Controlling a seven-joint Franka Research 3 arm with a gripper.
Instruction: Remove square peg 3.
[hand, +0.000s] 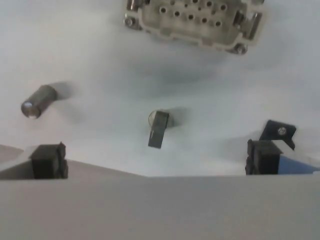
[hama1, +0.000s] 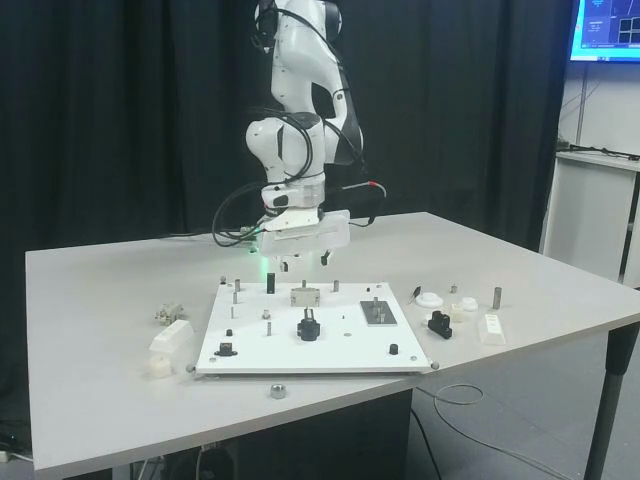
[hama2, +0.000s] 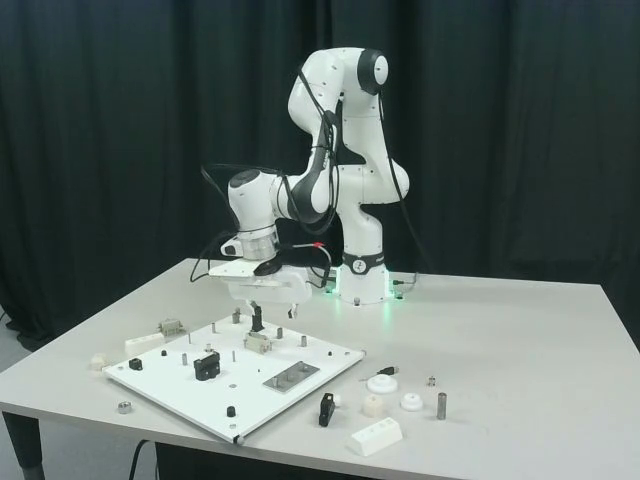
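Note:
In the wrist view a small dark square peg (hand: 158, 129) stands in the white board (hand: 100, 60), leaning slightly. It lies midway between my two black fingertips (hand: 48, 161), below them, with a wide gap on each side. My gripper (hand: 155, 160) is open and holds nothing. From the room cameras the gripper (hama1: 304, 262) (hama2: 268, 303) hangs just above the rear part of the board (hama1: 300, 350) (hama2: 170, 385). The square peg is too small to pick out there.
A grey round peg (hand: 37, 101) stands to one side of the square peg, and a multi-pin connector (hand: 192, 17) (hama1: 306, 296) is close by. A black peg (hama1: 270, 280) rises near the gripper. Loose white parts (hama1: 430, 298) and blocks (hama1: 170, 345) lie beside the board.

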